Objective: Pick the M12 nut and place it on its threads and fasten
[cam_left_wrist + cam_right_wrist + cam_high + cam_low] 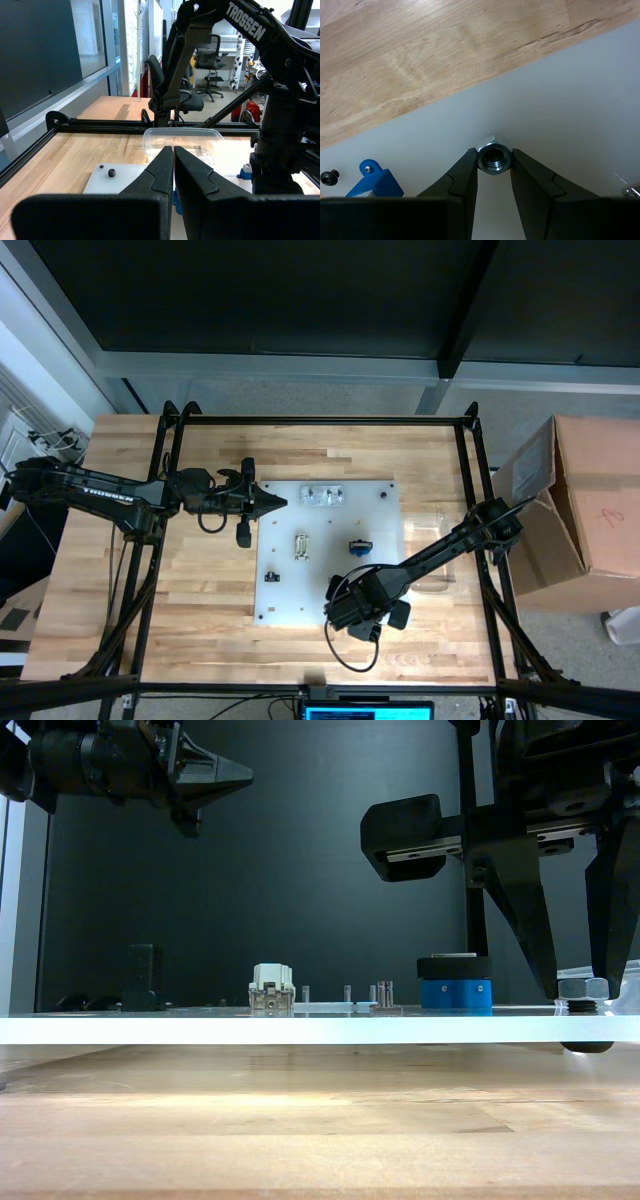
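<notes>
**Nut Held on Top of Stud; Fastening Not Complete**

The small silver hexagonal M12 nut (494,159) is clamped between the fingertips of the right gripper (582,988), whose black tapered fingers are closed on it from two opposite sides. This grip is judged to be chosen so that a wrist rotation can turn the nut without slip.

Directly beneath the fingertips stands the short black ribbed stud (583,1007), with the nut resting on top of it. Ribs are exposed below the nut, so it is not run down. Whether any thread has been caught cannot be told.

The gripper is pointed straight down at the flat white board (560,100), which keeps the nut's bore in line with the stud. A blue block with a black cap (455,988) stands beside the fingers, toward the board's middle and clear of them.

The left gripper (173,152) is held high over the board's far left part, well apart from the right gripper. Its fingers are pressed together on nothing. A clear plastic tray (182,137) lies ahead of its tips, across the board.

Turning under light downward pressure is judged to be required next. Cross-threading is the risk if the nut is tilted.
</notes>
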{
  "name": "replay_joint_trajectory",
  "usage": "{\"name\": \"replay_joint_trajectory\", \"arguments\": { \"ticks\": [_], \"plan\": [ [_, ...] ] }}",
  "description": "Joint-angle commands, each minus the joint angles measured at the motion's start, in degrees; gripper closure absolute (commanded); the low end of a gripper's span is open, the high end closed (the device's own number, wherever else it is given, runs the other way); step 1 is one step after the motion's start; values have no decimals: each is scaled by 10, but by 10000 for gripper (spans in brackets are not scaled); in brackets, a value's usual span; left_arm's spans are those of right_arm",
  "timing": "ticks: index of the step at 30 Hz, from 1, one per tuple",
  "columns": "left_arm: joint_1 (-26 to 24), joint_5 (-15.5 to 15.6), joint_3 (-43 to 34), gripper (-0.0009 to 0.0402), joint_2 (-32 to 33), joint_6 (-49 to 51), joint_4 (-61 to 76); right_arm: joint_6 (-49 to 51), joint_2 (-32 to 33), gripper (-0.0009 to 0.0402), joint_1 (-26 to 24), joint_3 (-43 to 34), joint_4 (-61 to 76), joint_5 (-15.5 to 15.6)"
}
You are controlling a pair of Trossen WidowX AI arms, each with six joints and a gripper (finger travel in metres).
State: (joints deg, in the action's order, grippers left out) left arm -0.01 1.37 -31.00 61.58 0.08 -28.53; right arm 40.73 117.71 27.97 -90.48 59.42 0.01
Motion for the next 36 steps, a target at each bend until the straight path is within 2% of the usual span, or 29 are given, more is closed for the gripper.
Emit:
{"name": "replay_joint_trajectory", "arguments": {
  "ticks": [1, 16, 25, 36],
  "plan": [
    [0, 0, 0, 393, 0, 0, 0, -29, 1, 359, 0, 0, 0, 0],
    [0, 0, 0, 393, 0, 0, 0, -361, 1, 359, 0, 0, -2, 0],
    [0, 0, 0, 393, 0, 0, 0, -507, 1, 359, 1, 0, -2, 0],
    [0, 0, 0, 393, 0, 0, 0, -796, 1, 359, 2, 0, -1, 0]
  ]
}}
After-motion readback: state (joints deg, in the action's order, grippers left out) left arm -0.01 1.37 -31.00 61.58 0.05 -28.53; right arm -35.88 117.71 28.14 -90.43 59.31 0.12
